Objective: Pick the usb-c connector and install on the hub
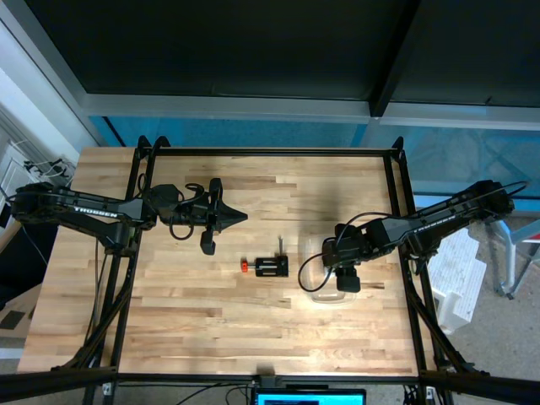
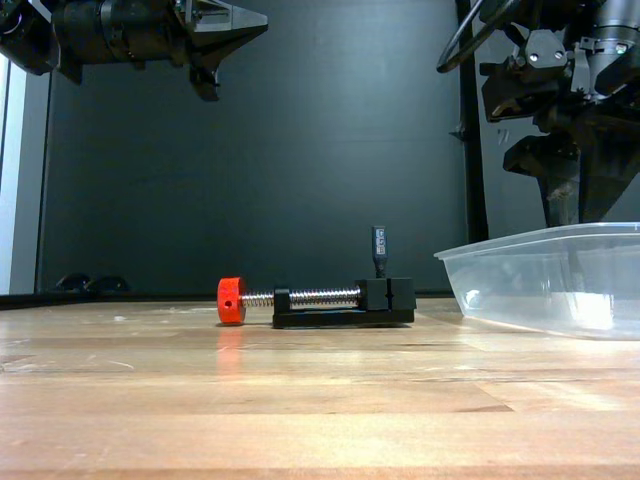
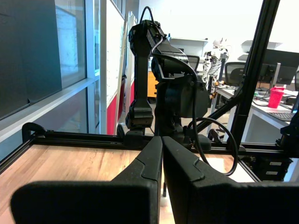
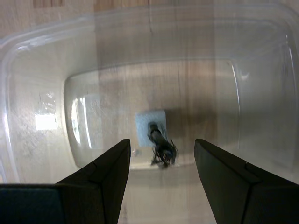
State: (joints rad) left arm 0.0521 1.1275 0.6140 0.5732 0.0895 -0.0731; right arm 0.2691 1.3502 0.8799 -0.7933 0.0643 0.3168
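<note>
In clear tub [image 4: 261, 93], usb-c connector [image 4: 158, 139] loose beneath spread, empty right hand [image 4: 161, 141]; left hand [image 3: 162, 140] closed, aloft.

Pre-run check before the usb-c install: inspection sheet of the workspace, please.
Surface: wooden table.
Job's things: usb-c connector lying free in clear tub; hub upright in vise, mid-table.
Clutter: nothing seen.
Grippers: left gripper high over table's left, jaws shut, empty; right gripper above tub, jaws open over connector.
Cables: left wrist cable and right wrist cable, both looped.
Surroundings: black frame; screen at near edge.
</note>
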